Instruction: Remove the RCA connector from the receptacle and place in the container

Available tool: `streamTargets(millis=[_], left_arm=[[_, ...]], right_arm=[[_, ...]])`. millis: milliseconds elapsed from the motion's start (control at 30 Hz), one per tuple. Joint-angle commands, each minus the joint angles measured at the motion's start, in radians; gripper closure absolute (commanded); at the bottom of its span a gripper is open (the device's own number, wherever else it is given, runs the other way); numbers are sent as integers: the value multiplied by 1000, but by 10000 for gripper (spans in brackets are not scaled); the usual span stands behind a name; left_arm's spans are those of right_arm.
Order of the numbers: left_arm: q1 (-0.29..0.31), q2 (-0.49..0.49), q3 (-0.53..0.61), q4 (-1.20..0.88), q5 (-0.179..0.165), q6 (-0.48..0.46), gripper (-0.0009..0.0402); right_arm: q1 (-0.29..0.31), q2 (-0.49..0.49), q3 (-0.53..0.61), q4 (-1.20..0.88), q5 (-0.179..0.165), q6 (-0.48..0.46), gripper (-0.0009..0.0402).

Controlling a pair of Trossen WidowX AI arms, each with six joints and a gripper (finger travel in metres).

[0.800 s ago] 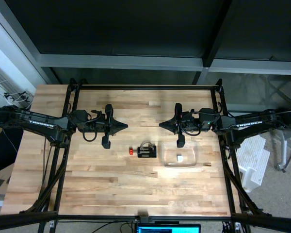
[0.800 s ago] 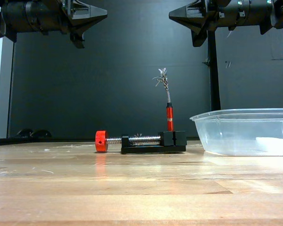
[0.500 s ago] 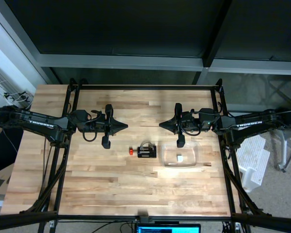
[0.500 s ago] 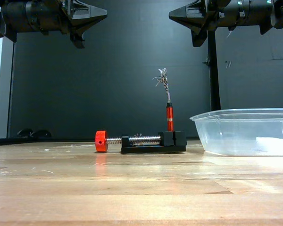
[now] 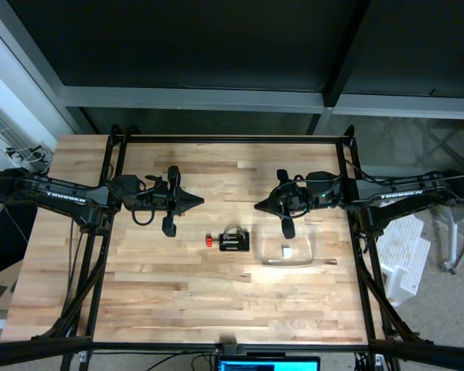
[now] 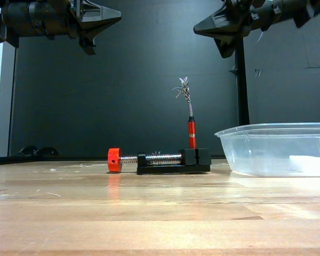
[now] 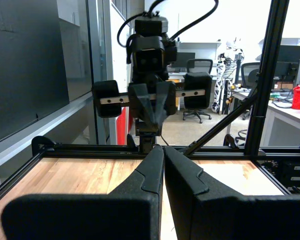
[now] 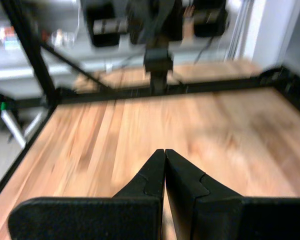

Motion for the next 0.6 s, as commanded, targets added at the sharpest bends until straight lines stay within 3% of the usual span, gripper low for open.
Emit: streamTargets(millis=[33,167,267,600], left_arm=[[0,0,0,0,0,0,393],[0,0,0,0,0,0,393],[0,0,0,0,0,0,393],[0,0,0,0,0,0,393]], right_arm=[[15,1,74,-175,14,3,393],[39,1,144,-346,73,10,393],[52,18,191,-441,100,18,393],[87,201,343,-635,101,24,393]])
